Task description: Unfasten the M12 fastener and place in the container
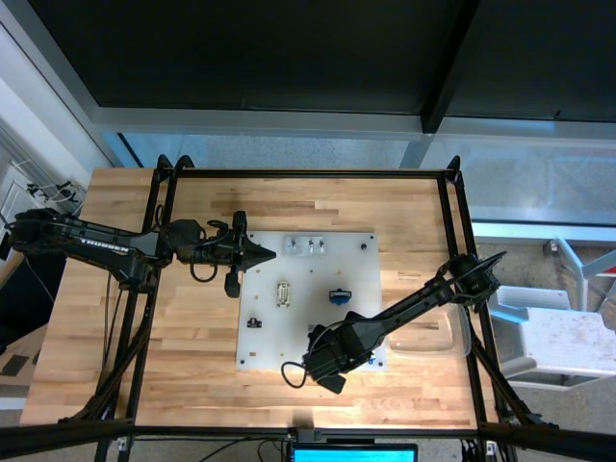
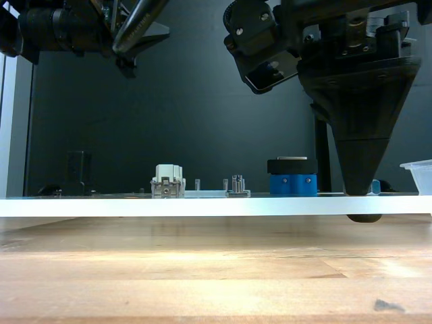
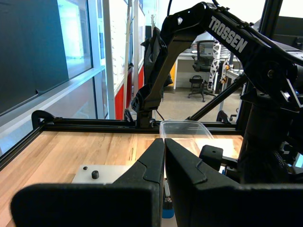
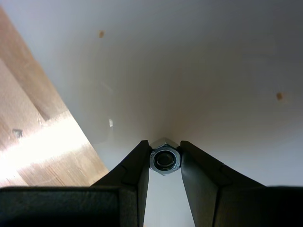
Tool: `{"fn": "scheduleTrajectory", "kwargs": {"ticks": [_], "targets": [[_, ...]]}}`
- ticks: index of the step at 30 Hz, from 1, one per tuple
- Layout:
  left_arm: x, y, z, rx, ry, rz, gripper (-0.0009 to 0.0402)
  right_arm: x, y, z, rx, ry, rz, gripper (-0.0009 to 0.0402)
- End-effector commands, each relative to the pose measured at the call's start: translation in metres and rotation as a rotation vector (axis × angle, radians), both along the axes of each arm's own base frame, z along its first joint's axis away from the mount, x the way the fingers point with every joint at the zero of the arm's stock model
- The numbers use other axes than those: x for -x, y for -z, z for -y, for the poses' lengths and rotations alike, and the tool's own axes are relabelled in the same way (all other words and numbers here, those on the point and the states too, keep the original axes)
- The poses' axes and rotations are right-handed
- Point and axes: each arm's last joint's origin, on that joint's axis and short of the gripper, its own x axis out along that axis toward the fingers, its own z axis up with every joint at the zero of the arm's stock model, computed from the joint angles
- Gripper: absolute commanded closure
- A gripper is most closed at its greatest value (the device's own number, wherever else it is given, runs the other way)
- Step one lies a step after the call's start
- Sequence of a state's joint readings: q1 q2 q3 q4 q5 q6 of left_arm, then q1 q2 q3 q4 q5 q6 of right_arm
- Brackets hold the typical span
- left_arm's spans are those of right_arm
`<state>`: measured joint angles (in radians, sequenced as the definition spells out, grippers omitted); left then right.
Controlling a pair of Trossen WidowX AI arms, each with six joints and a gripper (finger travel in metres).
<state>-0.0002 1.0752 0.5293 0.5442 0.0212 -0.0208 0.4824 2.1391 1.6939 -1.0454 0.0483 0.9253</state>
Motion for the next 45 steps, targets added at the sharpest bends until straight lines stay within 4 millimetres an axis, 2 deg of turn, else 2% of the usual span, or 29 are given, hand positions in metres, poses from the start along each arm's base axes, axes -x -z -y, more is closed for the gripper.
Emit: {"fn": "scheduleTrajectory", "kwargs": {"ticks": [1,12,24,29,36,45], "targets": [[0.0,0.0,-0.0001,0.0,0.0,0.0,0.0393,-0.0016,-0.0003,-0.0008,0.002,-0.081,0.017,0.0391],[0.0,0.0,0.0,0.0,0.0,0.0,0.0393,-0.0019,-0.0004,-0.0009,0.057,-0.614,0.018,0.0393],[0.0,0.0,-0.0001,0.0,0.0,0.0,0.0393,-0.0021,-0.0004,-0.0008,0.133,-1.333,0.016,0.0393],[0.0,0.0,0.0,0.0,0.0,0.0,0.0393,-0.0017,-0.0004,-0.0006,0.155,-1.542,0.009,0.0393],[0.0,0.0,0.0,0.0,0.0,0.0,0.0393,-0.0012,-0.0005,-0.0001,0.181,-1.74,-0.003,0.0393],[0.0,0.0,0.0,0.0,0.0,0.0,0.0393,-0.001,-0.0004,-0.0002,0.173,-1.733,-0.001,0.0392]]}}
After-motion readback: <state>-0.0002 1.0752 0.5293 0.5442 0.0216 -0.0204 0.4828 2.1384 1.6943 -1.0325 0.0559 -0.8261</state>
